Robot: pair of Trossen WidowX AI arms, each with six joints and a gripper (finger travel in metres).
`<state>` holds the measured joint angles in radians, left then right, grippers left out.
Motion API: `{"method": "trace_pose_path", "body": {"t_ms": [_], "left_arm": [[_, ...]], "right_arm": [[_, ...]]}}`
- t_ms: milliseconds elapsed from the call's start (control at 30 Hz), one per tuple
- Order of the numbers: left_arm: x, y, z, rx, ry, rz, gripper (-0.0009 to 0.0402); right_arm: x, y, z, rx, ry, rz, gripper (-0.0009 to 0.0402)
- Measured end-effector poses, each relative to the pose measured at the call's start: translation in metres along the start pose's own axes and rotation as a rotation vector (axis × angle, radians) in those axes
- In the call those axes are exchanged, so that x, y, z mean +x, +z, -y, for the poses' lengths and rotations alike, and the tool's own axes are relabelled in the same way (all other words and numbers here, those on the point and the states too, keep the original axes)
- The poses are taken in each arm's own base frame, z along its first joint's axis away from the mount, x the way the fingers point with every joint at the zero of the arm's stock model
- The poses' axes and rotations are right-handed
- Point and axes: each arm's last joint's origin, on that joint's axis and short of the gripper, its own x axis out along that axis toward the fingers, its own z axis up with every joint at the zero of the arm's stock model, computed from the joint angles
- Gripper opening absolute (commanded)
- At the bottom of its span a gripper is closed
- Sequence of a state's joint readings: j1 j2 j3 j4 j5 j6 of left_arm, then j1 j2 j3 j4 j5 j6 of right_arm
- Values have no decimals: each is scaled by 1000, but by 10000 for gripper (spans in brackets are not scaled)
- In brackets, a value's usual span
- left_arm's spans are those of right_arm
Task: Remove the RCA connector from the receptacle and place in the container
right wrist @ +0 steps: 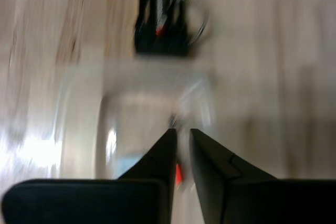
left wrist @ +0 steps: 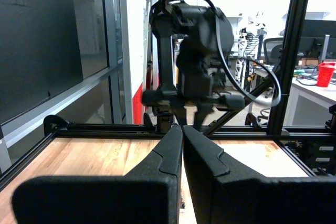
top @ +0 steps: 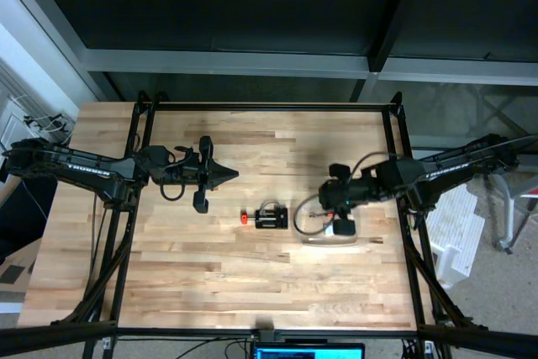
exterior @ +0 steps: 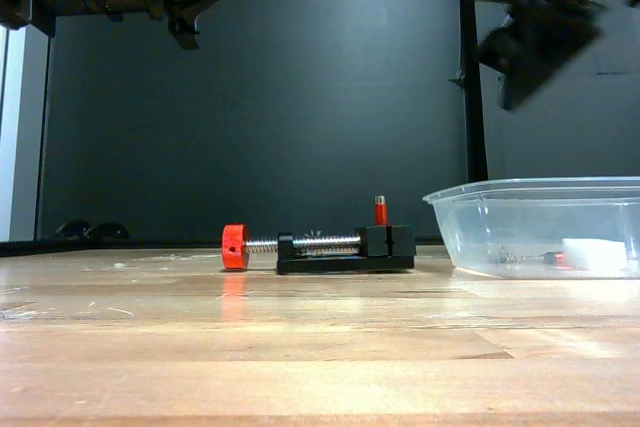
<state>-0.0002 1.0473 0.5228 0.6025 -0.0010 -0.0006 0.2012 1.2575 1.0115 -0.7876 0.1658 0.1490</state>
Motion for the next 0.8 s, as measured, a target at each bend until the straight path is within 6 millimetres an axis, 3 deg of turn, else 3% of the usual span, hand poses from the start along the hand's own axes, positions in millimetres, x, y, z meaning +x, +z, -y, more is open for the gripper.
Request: {"method": "trace_pose_path", "body": {"t_ms": [333, 800], "left_arm": [[0, 0, 0, 0, 0, 0, 0], [0, 0, 0, 0, 0, 0, 0]], "right_arm": [[-20, 35, 38, 5, 39, 341, 0], [-35, 56, 46, -29, 75, 765, 0]]}}
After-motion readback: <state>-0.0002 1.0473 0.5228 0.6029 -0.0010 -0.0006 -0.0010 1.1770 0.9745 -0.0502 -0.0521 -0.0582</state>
